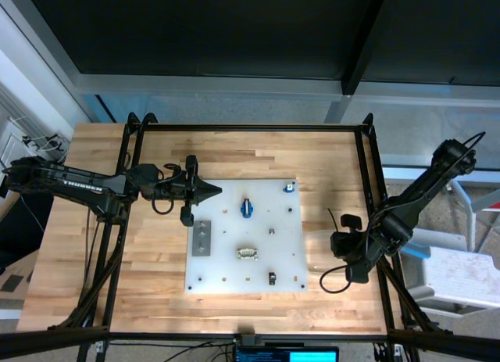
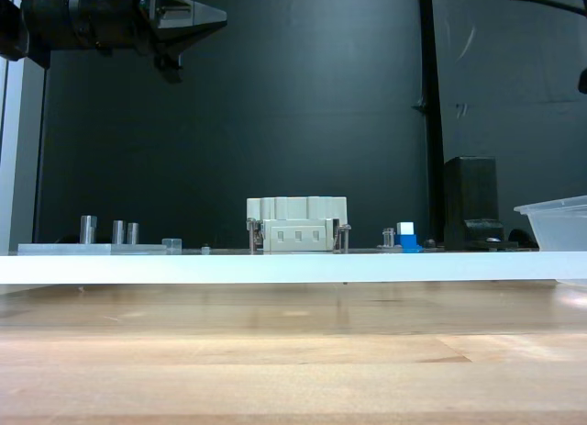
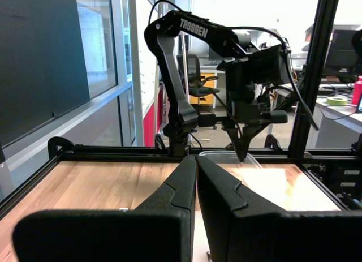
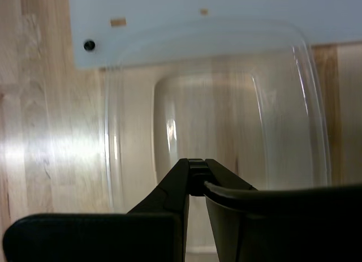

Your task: Remove the USB connector from the USB hub and place in the container

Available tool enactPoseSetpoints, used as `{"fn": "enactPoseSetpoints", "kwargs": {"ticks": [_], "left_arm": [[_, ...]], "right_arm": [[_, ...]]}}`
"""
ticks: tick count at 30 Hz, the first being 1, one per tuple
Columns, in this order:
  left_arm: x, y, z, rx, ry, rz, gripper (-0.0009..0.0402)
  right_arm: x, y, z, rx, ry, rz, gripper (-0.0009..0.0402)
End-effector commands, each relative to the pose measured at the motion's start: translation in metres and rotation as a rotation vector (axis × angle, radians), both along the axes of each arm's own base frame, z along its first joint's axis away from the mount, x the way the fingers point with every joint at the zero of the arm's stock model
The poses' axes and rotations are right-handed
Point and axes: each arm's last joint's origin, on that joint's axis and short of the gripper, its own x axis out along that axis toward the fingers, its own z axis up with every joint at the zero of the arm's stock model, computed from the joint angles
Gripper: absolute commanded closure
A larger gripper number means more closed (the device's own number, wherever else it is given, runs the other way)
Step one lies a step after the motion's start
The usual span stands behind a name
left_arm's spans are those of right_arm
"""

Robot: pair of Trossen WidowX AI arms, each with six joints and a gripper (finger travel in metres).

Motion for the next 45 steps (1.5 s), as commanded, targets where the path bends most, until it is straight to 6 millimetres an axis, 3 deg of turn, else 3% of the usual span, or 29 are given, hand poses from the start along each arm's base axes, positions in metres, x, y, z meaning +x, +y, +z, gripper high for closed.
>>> {"fn": "enactPoseSetpoints", "kwargs": {"ticks": [1, 24, 27, 37, 45], "left_arm": [[0.0, 0.0, 0.0001, 0.0, 0.0, 0.0, 0.0392], [0.0, 0.0, 0.0002, 0.0, -0.001, 0.0, 0.0392], [0.0001, 0.0, 0.0001, 0.0, 0.0, 0.0, 0.0392], [0.0, 0.0001, 0.0001, 0.0, 0.0, 0.0, 0.0392], [0.0, 0.0001, 0.0001, 0.0, 0.0, 0.0, 0.0392]], "right_arm": [[-0.0006, 0.0007, -0.0003, -0.001, 0.0, 0.004, 0.0393], [-0.0014, 0.0015, -0.0004, -0.002, -0.001, 0.01, 0.039], [-0.0016, 0.0017, -0.0004, -0.002, 0.0, 0.013, 0.0365], [-0.0016, 0.0018, -0.0004, 0.005, 0.0, -0.007, 0.0224], [-0.0015, 0.0017, -0.0004, 0.005, -0.001, -0.013, 0.0201]]}}
